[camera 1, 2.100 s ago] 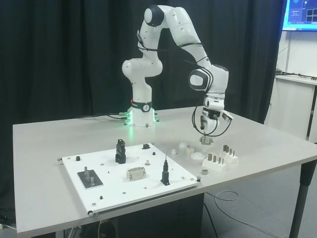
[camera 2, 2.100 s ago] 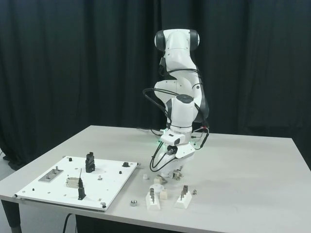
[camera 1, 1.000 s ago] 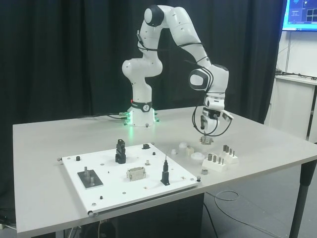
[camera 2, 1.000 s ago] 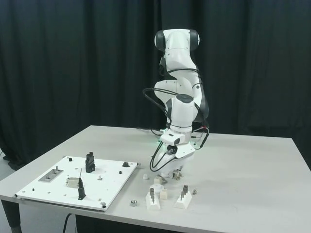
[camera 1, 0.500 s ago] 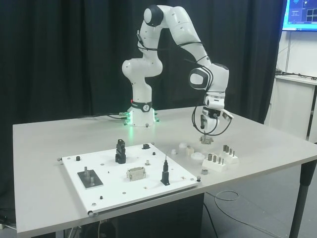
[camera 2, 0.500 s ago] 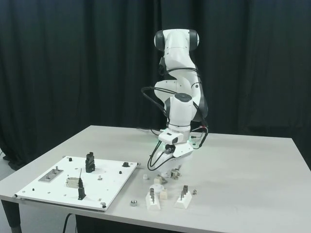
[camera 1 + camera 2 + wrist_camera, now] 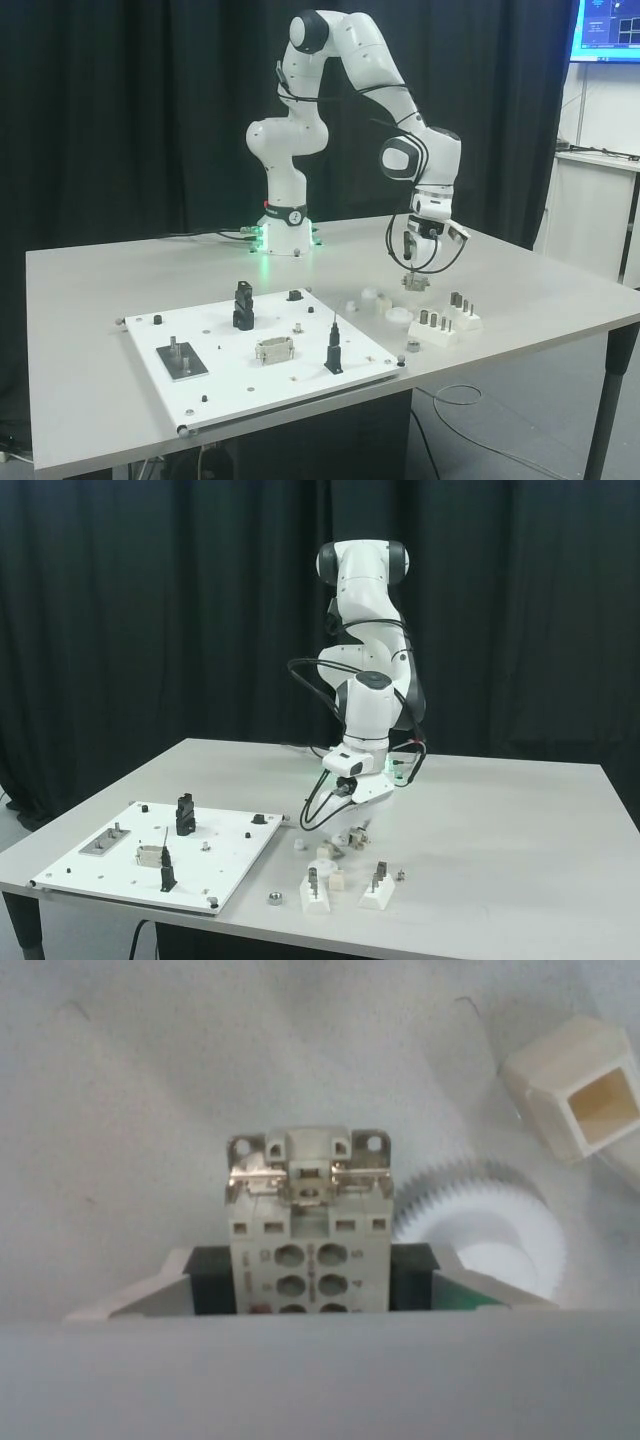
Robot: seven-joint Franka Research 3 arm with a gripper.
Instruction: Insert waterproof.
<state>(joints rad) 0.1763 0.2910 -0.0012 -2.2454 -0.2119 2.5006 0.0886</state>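
Observation:
My gripper (image 7: 310, 1282) is shut on the waterproof connector (image 7: 308, 1222), a small white block with round pin holes and a metal clip on its end. The black pads (image 7: 210, 1282) press its two sides. In the first room view the gripper (image 7: 413, 281) hangs with the connector just above the grey table, to the right of the white board (image 7: 225, 375). The second room view has the gripper (image 7: 357, 834) low over the table, past the board's (image 7: 110, 870) right edge. A matching grey socket (image 7: 272, 349) sits on the board.
Under the gripper lie a white gear (image 7: 490, 1235) and a hollow square block (image 7: 583, 1097). Two white racks with metal pegs (image 7: 445, 322) stand near the table's front right. On the board stand a black connector (image 7: 243, 304), a thin black probe (image 7: 333, 352) and a grey plate with pegs (image 7: 180, 360).
The wrist has risen slightly and shifted a little toward the board, carrying the connector along. The fingers have stayed shut on it.

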